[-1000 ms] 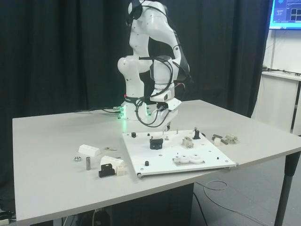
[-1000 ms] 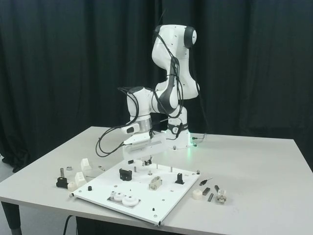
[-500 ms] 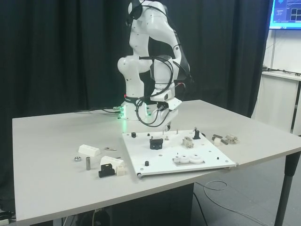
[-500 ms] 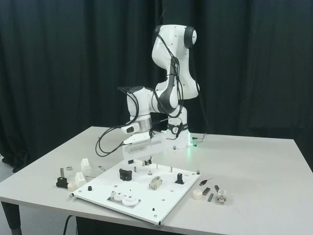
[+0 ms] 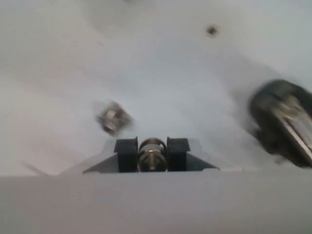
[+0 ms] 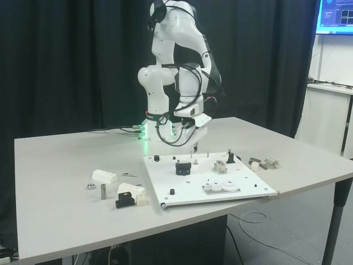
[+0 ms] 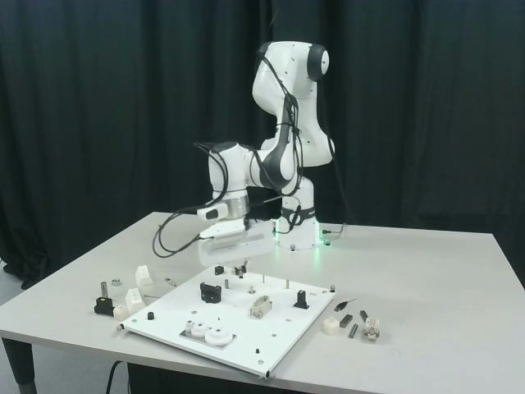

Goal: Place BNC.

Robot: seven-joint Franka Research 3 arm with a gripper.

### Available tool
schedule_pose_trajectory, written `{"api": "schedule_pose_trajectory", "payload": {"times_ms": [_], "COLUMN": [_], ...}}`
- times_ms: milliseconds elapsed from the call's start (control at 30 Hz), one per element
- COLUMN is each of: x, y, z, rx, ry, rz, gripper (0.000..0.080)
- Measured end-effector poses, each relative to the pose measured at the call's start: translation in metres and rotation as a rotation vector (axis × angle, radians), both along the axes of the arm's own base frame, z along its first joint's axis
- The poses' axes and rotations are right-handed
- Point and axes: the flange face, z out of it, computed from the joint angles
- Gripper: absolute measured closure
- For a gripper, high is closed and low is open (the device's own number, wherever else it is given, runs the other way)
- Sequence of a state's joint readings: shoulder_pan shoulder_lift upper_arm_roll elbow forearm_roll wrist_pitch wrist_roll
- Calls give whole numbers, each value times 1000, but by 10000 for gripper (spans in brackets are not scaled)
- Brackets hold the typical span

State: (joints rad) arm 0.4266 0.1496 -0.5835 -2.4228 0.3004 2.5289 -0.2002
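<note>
White board (image 6: 187,182), BNC (image 5: 152,155) seemingly gripped

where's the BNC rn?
BNC sits clamped in the end effector, above the white board's far edge near the arm base.

My grey surface (image 6: 66,165) carries a white board (image 6: 193,185), my own base (image 6: 157,130), and small loose parts (image 6: 118,187) beside the board.
</note>
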Motion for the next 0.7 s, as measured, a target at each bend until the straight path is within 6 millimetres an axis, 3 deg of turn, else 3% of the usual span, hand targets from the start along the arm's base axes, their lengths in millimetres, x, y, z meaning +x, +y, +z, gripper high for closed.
{"api": "schedule_pose_trajectory", "payload": {"times_ms": [467, 700], "x": [1, -1], "y": [-95, -138], "z": [21, 23], "rx": [-147, -194], "ry": [-11, -12], "rz": [-37, -49], "gripper": [682, 682]}}
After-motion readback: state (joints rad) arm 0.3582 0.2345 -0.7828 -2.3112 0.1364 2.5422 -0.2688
